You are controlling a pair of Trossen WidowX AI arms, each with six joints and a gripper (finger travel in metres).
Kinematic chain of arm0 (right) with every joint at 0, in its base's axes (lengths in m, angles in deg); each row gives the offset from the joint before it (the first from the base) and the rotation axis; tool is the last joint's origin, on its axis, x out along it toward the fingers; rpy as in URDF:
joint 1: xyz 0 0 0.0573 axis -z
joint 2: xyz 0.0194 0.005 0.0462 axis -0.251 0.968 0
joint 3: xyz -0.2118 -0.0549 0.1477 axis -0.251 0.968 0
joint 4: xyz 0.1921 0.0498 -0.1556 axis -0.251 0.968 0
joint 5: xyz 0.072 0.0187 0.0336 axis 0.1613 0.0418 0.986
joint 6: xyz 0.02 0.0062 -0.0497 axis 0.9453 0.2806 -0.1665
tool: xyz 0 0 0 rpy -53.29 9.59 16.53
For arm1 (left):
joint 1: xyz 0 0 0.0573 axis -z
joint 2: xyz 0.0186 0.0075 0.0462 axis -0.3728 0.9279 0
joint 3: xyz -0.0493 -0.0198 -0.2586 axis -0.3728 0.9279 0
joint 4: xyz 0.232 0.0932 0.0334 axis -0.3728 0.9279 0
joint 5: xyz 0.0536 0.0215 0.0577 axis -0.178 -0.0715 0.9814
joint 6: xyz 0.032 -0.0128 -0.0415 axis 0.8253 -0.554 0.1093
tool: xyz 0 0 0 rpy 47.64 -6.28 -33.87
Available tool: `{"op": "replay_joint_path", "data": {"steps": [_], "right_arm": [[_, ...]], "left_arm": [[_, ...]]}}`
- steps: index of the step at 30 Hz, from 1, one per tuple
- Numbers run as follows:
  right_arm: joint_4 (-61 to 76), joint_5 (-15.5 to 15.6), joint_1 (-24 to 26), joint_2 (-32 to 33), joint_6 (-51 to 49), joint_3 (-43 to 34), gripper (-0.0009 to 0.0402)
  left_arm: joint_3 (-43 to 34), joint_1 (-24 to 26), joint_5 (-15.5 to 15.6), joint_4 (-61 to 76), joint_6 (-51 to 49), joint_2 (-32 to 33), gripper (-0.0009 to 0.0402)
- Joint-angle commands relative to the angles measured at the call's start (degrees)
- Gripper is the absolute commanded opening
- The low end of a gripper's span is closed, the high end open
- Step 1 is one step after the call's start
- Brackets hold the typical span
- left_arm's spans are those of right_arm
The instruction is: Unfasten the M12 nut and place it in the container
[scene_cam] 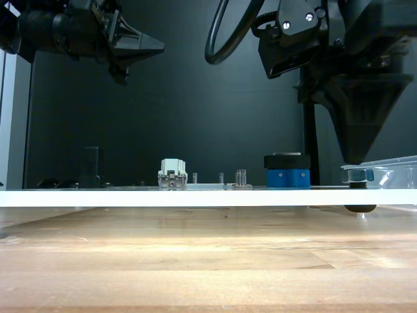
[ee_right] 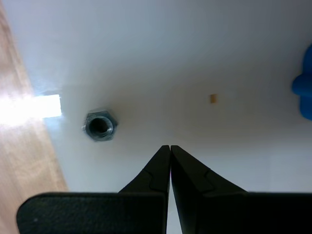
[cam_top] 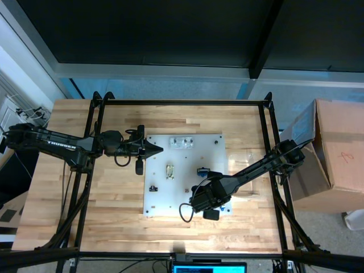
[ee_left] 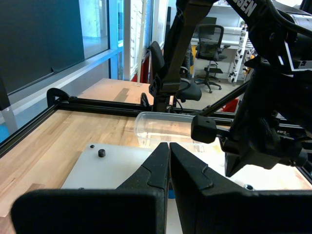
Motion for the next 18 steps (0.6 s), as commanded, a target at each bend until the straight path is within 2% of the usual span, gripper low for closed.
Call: {"op": "replay_joint_path", "data": {"steps": [1, 5, 10, 18], "right_arm": [[0.09, 2.99, 0.11, -0.24, 0.55, -0.7, 0.0], [-0.35, 10.82, 0.11, -0.5, 0.2, -1.57, 0.0], [-2.25, 17.57, 0.09, -0.5, 0.22, -2.25, 0.0], [-5.22, 17.77, -0.07, 2.25, -1.49, -2.1, 0.0]], "left_arm": [[0.0, -0.02, 0.0, 0.07, 0.02, 0.0, 0.0], [0.0, -0.02, 0.0, -0.11, 0.02, 0.0, 0.0], [0.0, -0.02, 0.0, 0.24, 0.02, 0.0, 0.0], [0.0, -0.02, 0.0, -0.02, 0.02, 0.0, 0.0]]}}
